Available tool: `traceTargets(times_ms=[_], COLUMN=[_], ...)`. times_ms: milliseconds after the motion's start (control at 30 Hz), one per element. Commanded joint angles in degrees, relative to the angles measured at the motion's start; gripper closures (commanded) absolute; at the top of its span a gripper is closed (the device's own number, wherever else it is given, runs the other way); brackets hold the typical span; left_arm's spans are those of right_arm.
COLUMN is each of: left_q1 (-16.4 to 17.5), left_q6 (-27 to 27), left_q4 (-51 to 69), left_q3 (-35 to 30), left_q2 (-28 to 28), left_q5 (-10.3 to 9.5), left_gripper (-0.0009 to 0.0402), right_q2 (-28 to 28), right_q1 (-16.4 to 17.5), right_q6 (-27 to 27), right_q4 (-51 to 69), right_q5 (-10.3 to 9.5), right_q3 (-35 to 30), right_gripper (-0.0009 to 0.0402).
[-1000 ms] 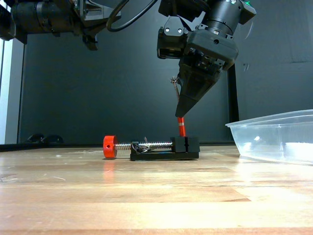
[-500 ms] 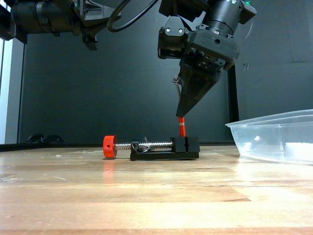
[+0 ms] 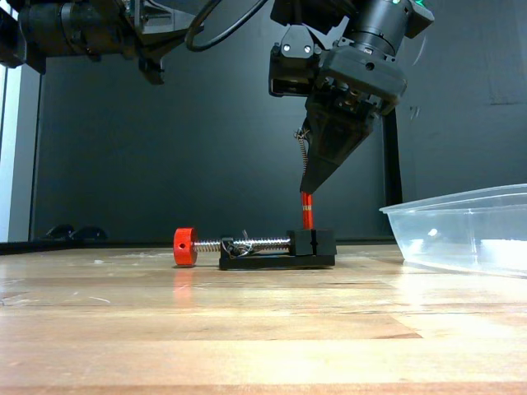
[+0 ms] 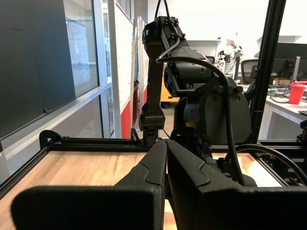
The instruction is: Pick the RCA connector and install on taskboard
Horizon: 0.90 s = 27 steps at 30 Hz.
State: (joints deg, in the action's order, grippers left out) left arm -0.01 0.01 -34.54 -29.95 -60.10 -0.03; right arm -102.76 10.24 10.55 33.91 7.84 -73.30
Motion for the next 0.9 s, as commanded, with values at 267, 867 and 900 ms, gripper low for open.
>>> traceTargets(times_ms=[267, 867, 900], left_q1=[0.00, 0.00, 0.00], left_q6=[0.00, 0.00, 0.00], left_q4=[0.00, 0.00, 0.00], left_q3=[0.00, 0.00, 0.00], left_q2=[-0.02, -0.02, 0.00], left_q5=[0.00, 0.00, 0.00], left_gripper=[0.0393, 0.0393, 0.0393], right_q2=[2.93, 13.05, 14.12], right_q1=[0.02, -0.79, -0.92], right_q6=[0.09, 0.07, -0.11], right_q4=[3.30, 2.82, 2.25], right_q5=[0.09, -0.31, -0.24], right_q3=[-0.24, 0.68, 1.22], right_gripper=[0.0234, 0.0265, 0.0272])
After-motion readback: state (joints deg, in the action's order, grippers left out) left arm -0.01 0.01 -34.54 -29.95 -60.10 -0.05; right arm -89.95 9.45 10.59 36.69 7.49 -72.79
